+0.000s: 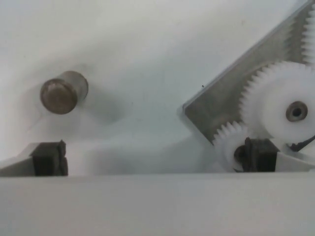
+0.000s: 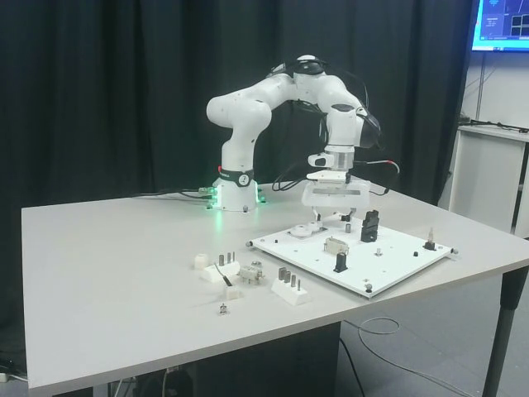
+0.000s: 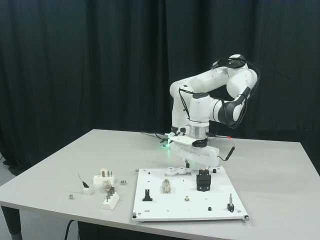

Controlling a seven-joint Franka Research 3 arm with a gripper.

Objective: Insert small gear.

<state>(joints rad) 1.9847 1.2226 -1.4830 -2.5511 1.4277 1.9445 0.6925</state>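
In the wrist view the small white gear (image 1: pixel 229 141) lies at the corner of a grey plate (image 1: pixel 221 101), its teeth against a larger white gear (image 1: pixel 283 104). My gripper (image 1: pixel 153 158) is open wide. One black fingertip (image 1: pixel 259 155) stands right at the small gear and partly hides it; the other fingertip (image 1: pixel 49 158) is far off over bare white board. In the room views my gripper (image 2: pixel 331 217) (image 3: pixel 192 164) hangs low over the far edge of the white board (image 2: pixel 397 265) (image 3: pixel 190 206), just above the gears (image 3: pixel 175 171).
A short grey peg (image 1: pixel 64 92) stands on the board near the empty fingertip. A black block (image 2: pixel 369 226) (image 3: pixel 203 180) rises close to my gripper. Other small fixtures dot the board. Several loose white holders (image 2: pixel 227 273) (image 3: pixel 105 187) lie on the grey table beside it.
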